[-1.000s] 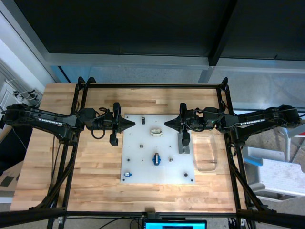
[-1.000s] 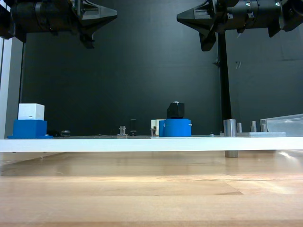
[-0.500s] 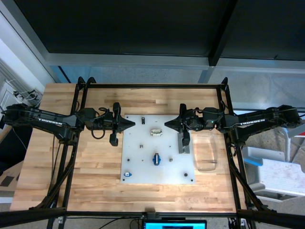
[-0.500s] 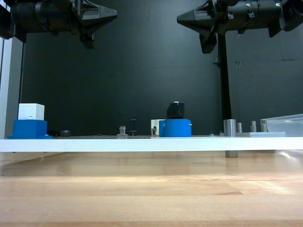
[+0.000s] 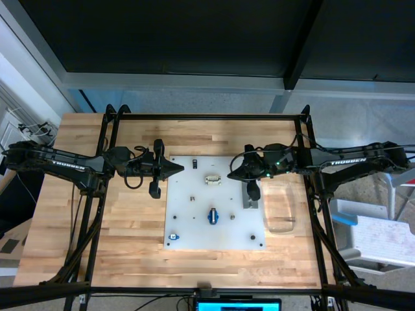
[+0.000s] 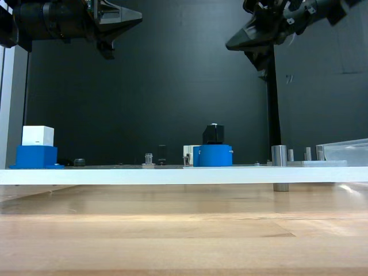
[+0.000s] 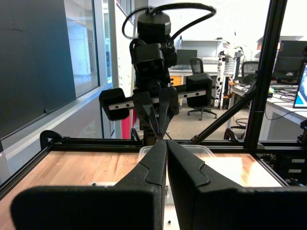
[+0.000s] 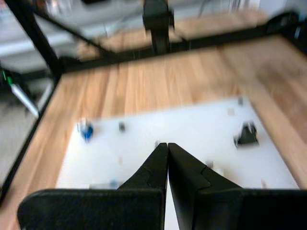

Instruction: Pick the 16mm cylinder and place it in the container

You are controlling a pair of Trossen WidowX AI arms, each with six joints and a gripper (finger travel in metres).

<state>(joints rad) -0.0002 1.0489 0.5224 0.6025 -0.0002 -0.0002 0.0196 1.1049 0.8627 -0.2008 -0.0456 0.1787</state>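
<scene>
Black right gripper (image 5: 231,175) tilted down over white board (image 5: 194,223), left gripper (image 5: 180,167) level, high, both fingers (image 8: 154,170) closed

Board (image 5: 194,220) is lying mid-table (image 5: 130,220). Upright part (image 5: 213,216) is standing on the board near its centre, toward the near side. 16mm cylinder (image 6: 279,155) is standing on the board just to the right of it, apart from it. Block (image 5: 251,203) is sitting on the board's right edge, with thin pegs (image 6: 307,153) standing on it. Container (image 5: 281,229) is lying on the table just beside the board's right edge, right of the block. Small cube part (image 5: 172,237) is sitting at the board's near-left corner. Left gripper (image 5: 180,167) is hanging well above the board's far-left part. Right gripper (image 5: 230,175) is hanging above its far-right part, tip pointing inward.
</scene>
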